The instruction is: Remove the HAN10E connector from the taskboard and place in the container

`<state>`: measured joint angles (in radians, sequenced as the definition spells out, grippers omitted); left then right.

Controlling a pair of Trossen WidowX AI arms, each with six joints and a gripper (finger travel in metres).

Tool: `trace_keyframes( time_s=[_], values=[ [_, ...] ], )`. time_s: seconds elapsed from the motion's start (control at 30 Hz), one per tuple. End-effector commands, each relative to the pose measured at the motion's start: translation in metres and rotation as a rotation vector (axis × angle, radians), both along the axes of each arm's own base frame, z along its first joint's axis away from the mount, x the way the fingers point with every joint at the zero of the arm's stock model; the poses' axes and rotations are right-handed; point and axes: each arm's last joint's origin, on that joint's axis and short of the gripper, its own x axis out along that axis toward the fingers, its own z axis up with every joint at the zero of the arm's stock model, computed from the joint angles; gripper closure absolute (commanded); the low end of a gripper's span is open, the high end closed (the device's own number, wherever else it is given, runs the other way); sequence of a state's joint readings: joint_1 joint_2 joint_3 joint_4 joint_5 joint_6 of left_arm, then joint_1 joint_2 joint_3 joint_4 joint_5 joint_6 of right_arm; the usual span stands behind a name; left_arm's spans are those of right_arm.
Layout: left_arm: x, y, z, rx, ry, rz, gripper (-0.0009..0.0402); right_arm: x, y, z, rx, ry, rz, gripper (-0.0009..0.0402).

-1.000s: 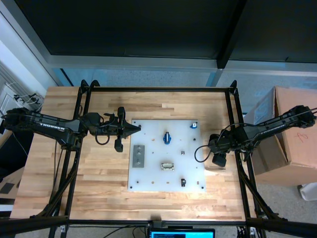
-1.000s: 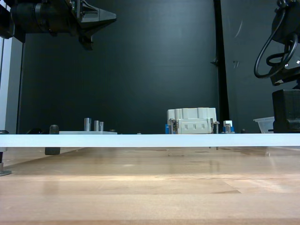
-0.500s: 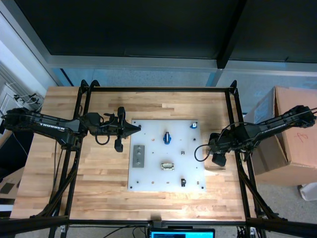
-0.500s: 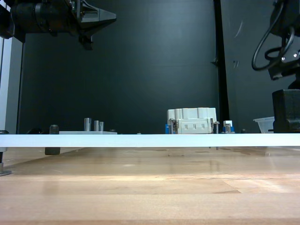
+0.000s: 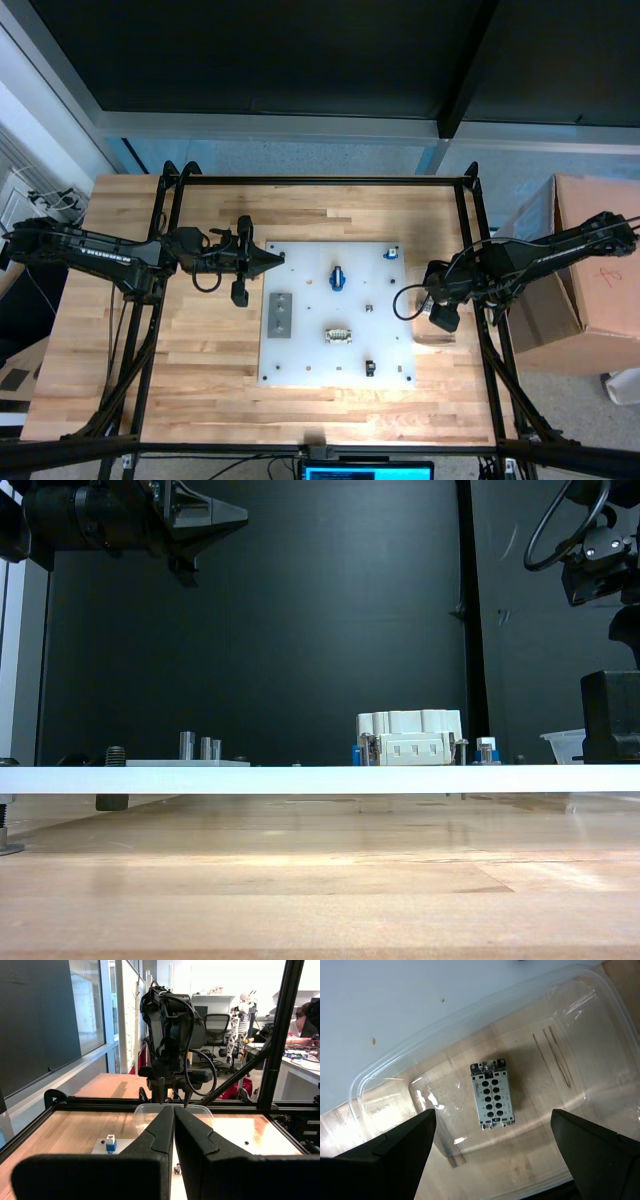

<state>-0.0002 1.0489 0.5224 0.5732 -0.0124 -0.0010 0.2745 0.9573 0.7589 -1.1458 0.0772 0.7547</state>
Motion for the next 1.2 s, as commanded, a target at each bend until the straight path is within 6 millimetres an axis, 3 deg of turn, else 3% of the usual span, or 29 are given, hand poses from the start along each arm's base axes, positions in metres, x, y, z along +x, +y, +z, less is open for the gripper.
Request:
trace_keyframes(
  time_s=[0.03,1.2],
  values=[
    [0.0001,0.0001,0.0001,0.0,0.0,0.0,0.0393,-0.0003,0.0,0.0001,0.0,0.004,0.0,0.0071],
    [0.0001,0.0001,0.0001,0.0,0.0,0.0,0.0393,0.0017,0.0004,0.0006,-0.001,-0.019,-0.001,0.0071]
  ],
)
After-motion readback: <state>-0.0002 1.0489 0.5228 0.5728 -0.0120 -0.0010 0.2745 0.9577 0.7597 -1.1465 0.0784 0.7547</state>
